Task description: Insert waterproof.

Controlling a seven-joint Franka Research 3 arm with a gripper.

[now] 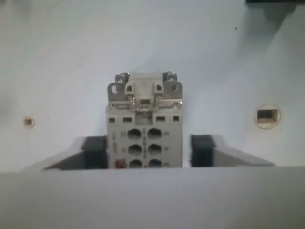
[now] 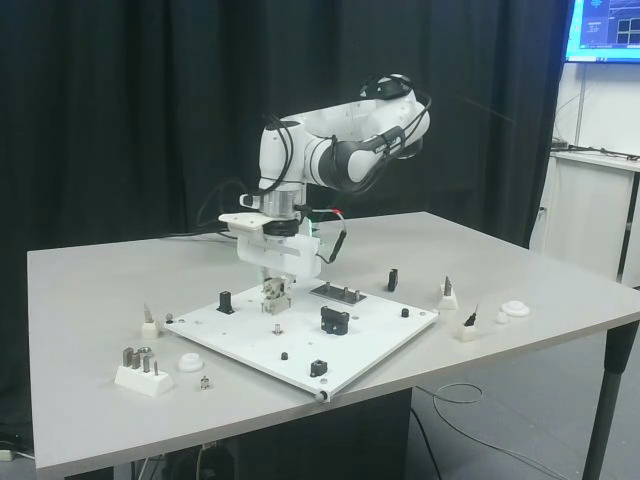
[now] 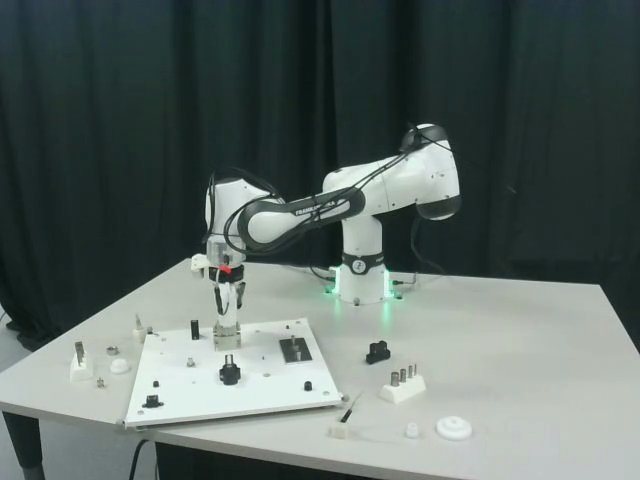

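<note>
The waterproof connector (image 1: 144, 124) is a grey-white block with several round sockets and metal clips on its end. It stands upright on the white board (image 2: 380, 335), near the board's far edge. My gripper (image 1: 148, 151) is lowered over it, open, with one black pad (image 1: 96, 151) against one side and the other pad (image 1: 202, 150) a narrow gap off the opposite side. The first room view has the gripper (image 2: 274, 283) right above the connector (image 2: 274, 298). In the second room view the gripper (image 3: 227, 308) is also over the connector (image 3: 227, 335).
On the board are a black clip (image 2: 226, 299), a black knob part (image 2: 333, 320), a metal plate (image 2: 340, 293) and a small black block (image 2: 318, 367). White fixtures (image 2: 143, 372) (image 2: 448, 294) stand on the grey table (image 2: 100, 300) around the board. A slotted hole (image 1: 267, 116) lies beside the connector.
</note>
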